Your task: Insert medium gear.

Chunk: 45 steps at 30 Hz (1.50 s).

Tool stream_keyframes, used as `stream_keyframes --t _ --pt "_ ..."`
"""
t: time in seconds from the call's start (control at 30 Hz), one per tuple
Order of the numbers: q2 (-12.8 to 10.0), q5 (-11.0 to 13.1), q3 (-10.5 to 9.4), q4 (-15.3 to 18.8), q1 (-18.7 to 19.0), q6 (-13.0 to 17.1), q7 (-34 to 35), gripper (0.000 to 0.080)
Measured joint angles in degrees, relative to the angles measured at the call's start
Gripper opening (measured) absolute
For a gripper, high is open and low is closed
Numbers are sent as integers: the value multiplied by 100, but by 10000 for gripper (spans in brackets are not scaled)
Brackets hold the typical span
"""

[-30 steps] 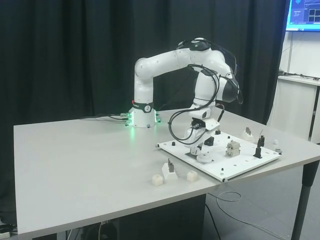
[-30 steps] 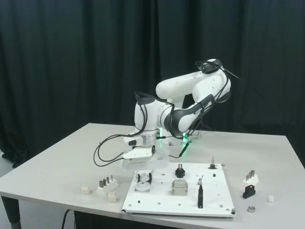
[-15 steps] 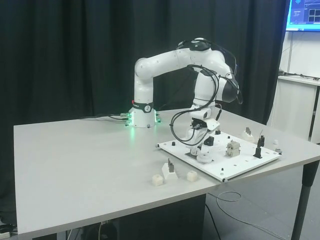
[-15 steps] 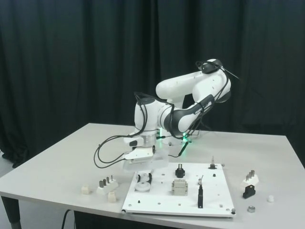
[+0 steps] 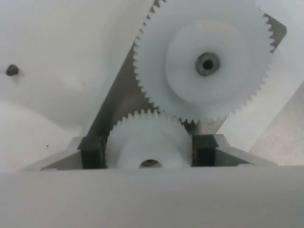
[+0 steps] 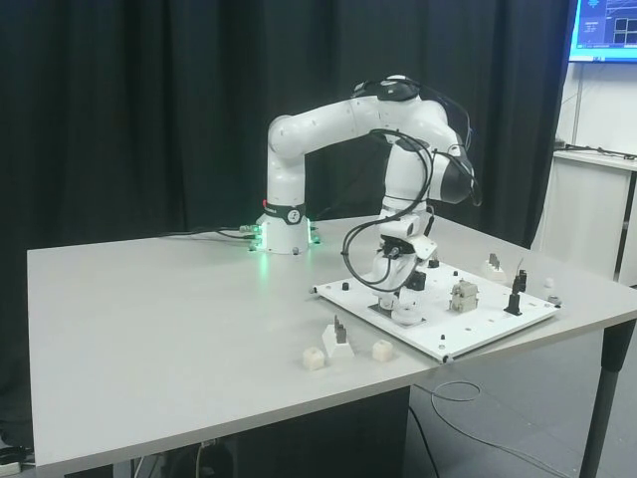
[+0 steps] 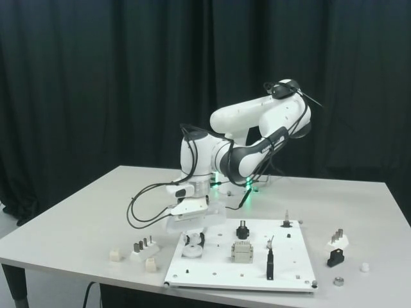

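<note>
In the wrist view the hand (image 5: 149,151) has its two black fingers (image 5: 91,152) closed against either side of the medium gear (image 5: 151,142), which sits squarely between them and straight below the wrist; its teeth meet those of the large gear (image 5: 204,59) just beside it, and its centre hole faces the camera, so the gear's axis runs along the hand's approach line. From the first room view the hand (image 6: 402,299) stands over the near-left part of the white board (image 6: 438,309) on the grey surface (image 6: 149,319), gear low against the board. The second room view shows the hand (image 7: 191,242) upright above the same corner of the board (image 7: 241,269); whether the gear is fully seated cannot be told.
</note>
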<state>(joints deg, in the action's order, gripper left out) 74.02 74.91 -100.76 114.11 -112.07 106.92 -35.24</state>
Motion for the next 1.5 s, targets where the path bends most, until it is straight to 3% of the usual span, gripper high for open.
stream_keyframes --t 0.77,0.93,1.23,1.5 --pt "-3 141 11 93 33 45 1353 393" --pt "-3 141 7 92 35 49 1199 393" --pt "-3 144 -2 92 36 53 27 393" --pt "-3 174 1 107 36 54 137 393"
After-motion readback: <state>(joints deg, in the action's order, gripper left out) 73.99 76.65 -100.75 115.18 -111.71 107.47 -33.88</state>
